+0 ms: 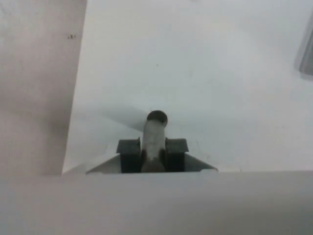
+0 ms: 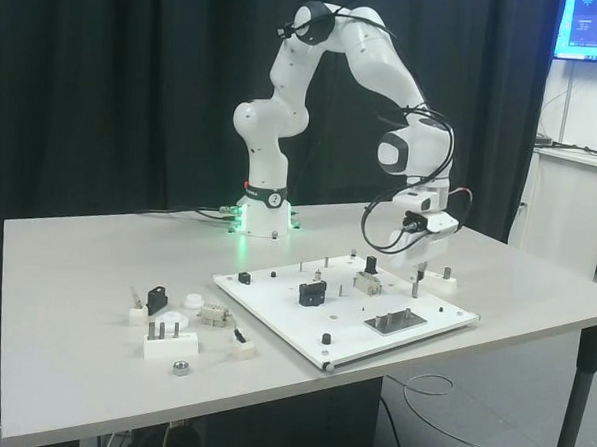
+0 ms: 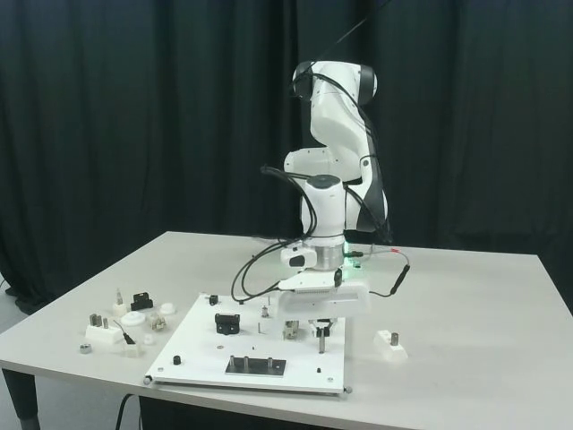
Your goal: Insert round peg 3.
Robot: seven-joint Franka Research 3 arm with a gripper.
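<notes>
Black curtains are backing the grey table (image 2: 96,263), where the fingers (image 1: 152,152) are clenching round peg 3 (image 1: 155,134) upright above the white board (image 2: 274,302). Stiff, smooth, likely slippery, it is needing a high, firm hold.

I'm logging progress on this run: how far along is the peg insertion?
Pickup looks done: the gripper is shut on the grey metal round peg, held upright. In hand: the peg hangs above the white square board, near its edge, its tip not visibly seated in any hole. Left: lowering it into its hole and releasing. A small white holder block sits on the grey table nearby.
</notes>
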